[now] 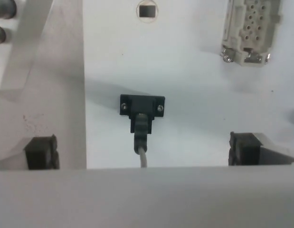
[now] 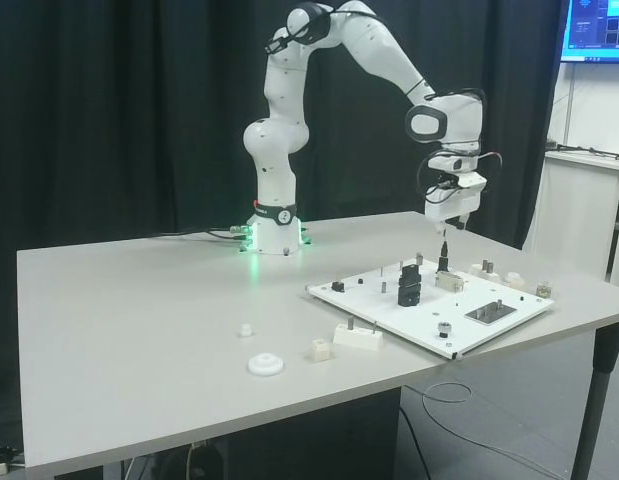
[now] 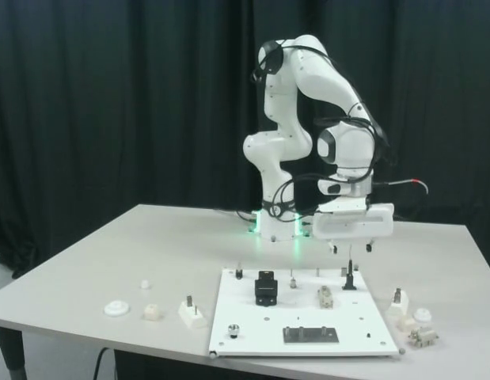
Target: Pick square peg 3.
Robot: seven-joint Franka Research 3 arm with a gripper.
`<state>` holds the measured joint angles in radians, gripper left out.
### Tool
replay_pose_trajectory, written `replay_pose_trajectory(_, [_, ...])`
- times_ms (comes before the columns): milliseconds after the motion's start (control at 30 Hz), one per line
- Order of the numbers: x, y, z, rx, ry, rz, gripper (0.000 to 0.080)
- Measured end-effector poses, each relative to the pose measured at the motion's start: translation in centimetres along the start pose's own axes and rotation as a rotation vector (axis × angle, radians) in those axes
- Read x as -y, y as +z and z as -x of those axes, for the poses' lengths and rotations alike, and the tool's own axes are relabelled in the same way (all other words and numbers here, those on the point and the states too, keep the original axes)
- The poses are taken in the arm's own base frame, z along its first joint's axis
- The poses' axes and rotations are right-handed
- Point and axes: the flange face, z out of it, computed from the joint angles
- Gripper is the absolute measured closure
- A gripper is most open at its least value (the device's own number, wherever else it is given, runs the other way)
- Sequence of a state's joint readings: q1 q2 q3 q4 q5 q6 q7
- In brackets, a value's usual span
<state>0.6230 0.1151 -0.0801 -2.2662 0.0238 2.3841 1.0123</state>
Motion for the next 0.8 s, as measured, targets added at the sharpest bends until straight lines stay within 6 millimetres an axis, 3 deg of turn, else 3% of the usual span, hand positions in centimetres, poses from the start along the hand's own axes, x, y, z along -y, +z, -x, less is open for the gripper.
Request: replay_pose_trajectory(800, [-0.1, -1.1, -0.7, -0.016, -0.020, 0.020, 0.0003])
